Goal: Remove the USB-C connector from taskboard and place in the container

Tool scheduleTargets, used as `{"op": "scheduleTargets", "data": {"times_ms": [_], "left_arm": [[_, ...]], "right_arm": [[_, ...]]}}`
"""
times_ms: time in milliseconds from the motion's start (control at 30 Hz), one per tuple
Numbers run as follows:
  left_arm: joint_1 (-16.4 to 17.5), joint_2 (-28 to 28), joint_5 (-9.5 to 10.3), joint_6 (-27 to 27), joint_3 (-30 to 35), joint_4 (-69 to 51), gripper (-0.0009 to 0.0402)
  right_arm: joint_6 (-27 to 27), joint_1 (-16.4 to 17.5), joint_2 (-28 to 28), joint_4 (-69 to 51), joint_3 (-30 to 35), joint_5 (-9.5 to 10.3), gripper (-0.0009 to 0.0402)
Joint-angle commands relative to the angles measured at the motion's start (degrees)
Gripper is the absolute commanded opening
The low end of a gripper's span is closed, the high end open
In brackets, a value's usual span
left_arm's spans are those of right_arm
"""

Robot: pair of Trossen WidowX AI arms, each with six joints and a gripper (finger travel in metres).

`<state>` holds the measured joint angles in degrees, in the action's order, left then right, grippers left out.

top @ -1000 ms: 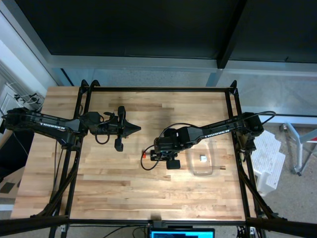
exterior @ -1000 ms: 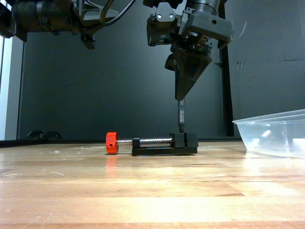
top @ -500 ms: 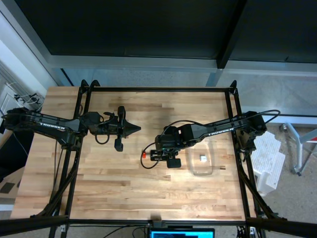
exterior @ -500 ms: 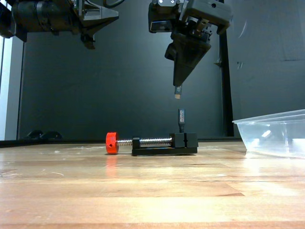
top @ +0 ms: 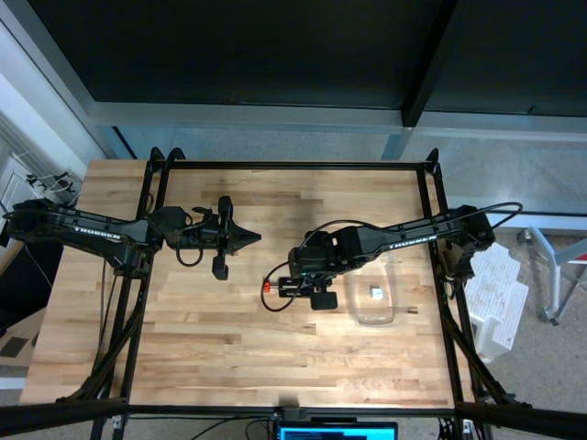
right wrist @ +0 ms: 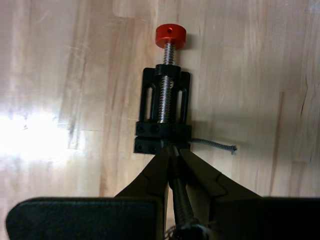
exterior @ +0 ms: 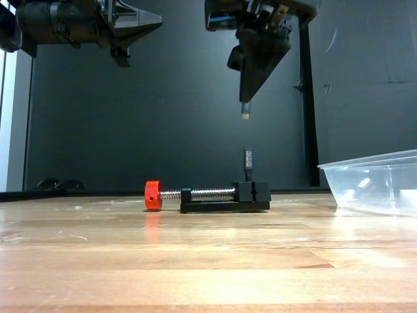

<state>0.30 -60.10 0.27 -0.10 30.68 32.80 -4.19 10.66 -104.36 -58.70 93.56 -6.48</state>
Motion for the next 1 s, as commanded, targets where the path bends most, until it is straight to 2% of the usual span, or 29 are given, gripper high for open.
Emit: {"op": "scheduleTargets", "data": {"times_ms": [33,533,800,1000], "left_arm": [[0.0,0.0,-0.02,0.0,0.0,0.0,0.0000],[0.0,0.0,0.00,0.0,0.0,0.0,0.0000],[0.0,0.0,-0.02,0.0,0.0,0.1,0.0000],[0.0,0.0,0.00,0.0,0.0,0.0,0.0000]], "right_arm": [[-2.3,1.3,2.3,0.0,-2.0,0.00,0.0000],[-13.7,6.9,14.8,-0.4,-15.9,-0.02,0.0000],[-19.5,8.6,20.4,-0.3,-22.8,-0.02,0.0000],[-19.6,8.9,23.4,-0.3,-26.2,-0.02,0.0000]]}}
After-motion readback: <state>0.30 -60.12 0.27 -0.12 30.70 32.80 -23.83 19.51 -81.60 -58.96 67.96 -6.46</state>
